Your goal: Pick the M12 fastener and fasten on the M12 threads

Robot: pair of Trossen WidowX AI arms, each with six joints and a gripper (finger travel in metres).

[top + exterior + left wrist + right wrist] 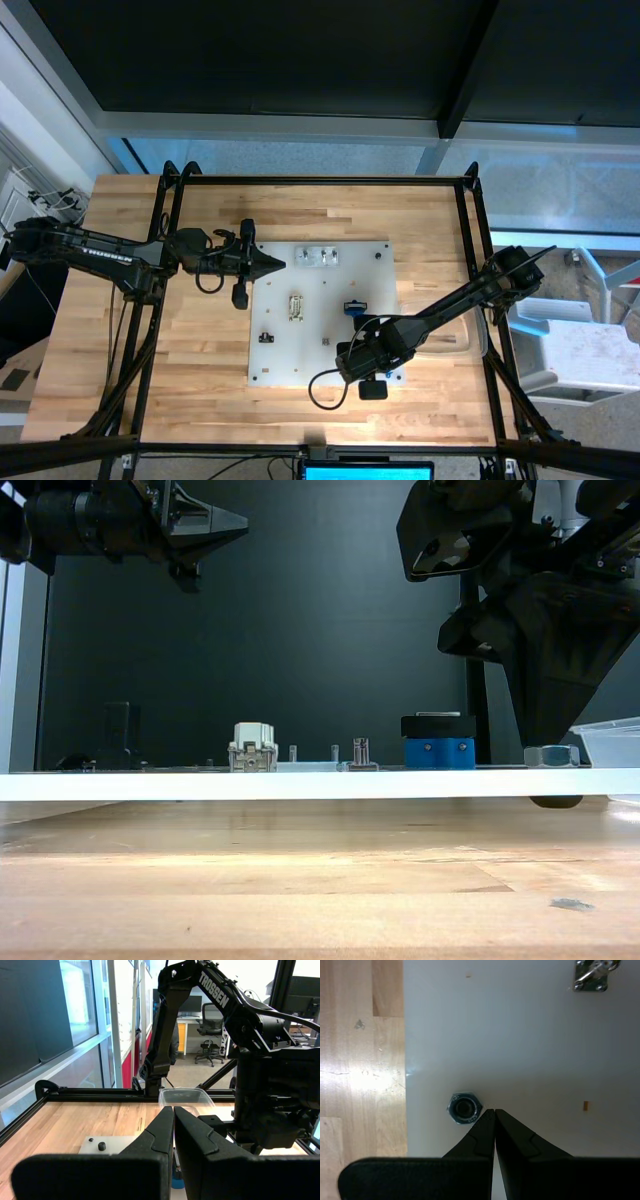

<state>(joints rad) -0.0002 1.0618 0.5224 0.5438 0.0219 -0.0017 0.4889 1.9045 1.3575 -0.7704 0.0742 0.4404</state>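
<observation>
The white board (300, 350) fills the middle of the high view. The left gripper (173, 1109) hangs parked over the board's upper left edge, fingers pressed together on nothing. The right gripper (494, 1111) is over the board's lower right, tips closed and empty (just beside the nut, not on it). The M12 fastener (465, 1108) looks seated on its stud, the M12 threads (465, 1107), whose dark core fills its bore. To tighten further, I'd open the fingers, centre them on the nut's flats, grip squarely, then turn.

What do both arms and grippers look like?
The left arm and right arm are black with white TROSSEN lettering and looped black cables. The left gripper, over the board's far left, and right gripper, at its near right edge, have tapered black fingers.
</observation>
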